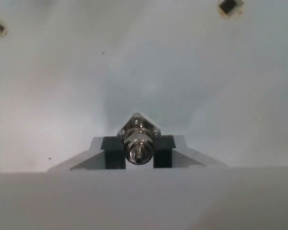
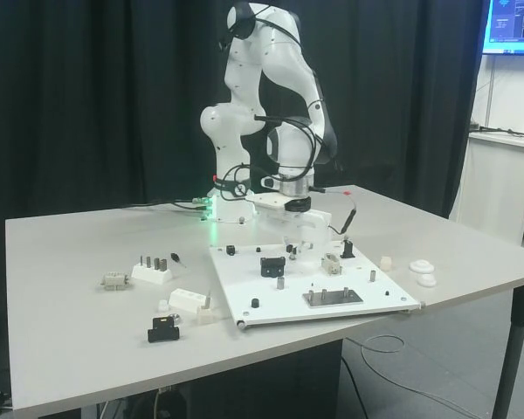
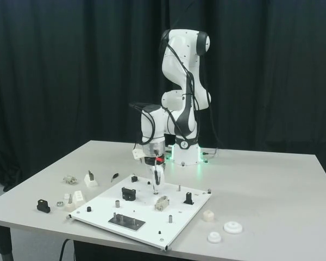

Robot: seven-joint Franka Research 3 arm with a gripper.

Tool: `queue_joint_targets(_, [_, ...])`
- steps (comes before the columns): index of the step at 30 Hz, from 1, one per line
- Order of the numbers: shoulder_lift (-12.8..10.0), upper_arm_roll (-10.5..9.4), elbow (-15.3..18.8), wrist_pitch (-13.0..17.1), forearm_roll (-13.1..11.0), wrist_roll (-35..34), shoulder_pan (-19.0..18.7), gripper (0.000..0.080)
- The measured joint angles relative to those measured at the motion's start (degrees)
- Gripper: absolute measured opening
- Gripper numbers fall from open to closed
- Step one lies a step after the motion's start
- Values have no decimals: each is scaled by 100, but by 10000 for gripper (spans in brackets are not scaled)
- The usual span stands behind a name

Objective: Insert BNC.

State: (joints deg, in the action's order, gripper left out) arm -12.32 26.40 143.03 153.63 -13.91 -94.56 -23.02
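End effector (image 1: 139,152) is clamped on the BNC connector (image 1: 138,143), black finger pads (image 1: 114,152) on either side of its metal body, connector pointing down toward the white board (image 1: 86,86). Wrist view shows the connector tip over bare board surface, and I can't tell whether the tip touches it. In the first room view the end effector (image 2: 290,247) hangs low over the back part of the white board (image 2: 375,292), just behind a black block (image 2: 272,265) mounted on it; the connector itself is too small to make out there. Second room view has the end effector (image 3: 156,187) pointing straight down at the board (image 3: 146,215), between the black block (image 3: 129,194) and a small black upright fixture (image 3: 188,198), with a pale metal part (image 3: 162,203) just in front of it. A grey metal plate (image 2: 333,298) with short posts sits near the board's front edge. Off the board on the grey surface (image 2: 70,262): two white blocks with pins (image 2: 152,270), (image 2: 190,300), a small black clip-like part (image 2: 163,330), a small metal connector (image 2: 113,280), and on the other side two white round discs (image 2: 423,270) and a small white piece (image 2: 386,262). White arm (image 2: 271,96) folds down from its base (image 3: 186,155), which shows a green light. Black curtain (image 3: 70,65) behind everything.
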Motion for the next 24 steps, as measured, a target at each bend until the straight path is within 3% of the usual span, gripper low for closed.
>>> queue_joint_targets(24, [-29, 11, -78, -117, 5, -2018, -5, 120])
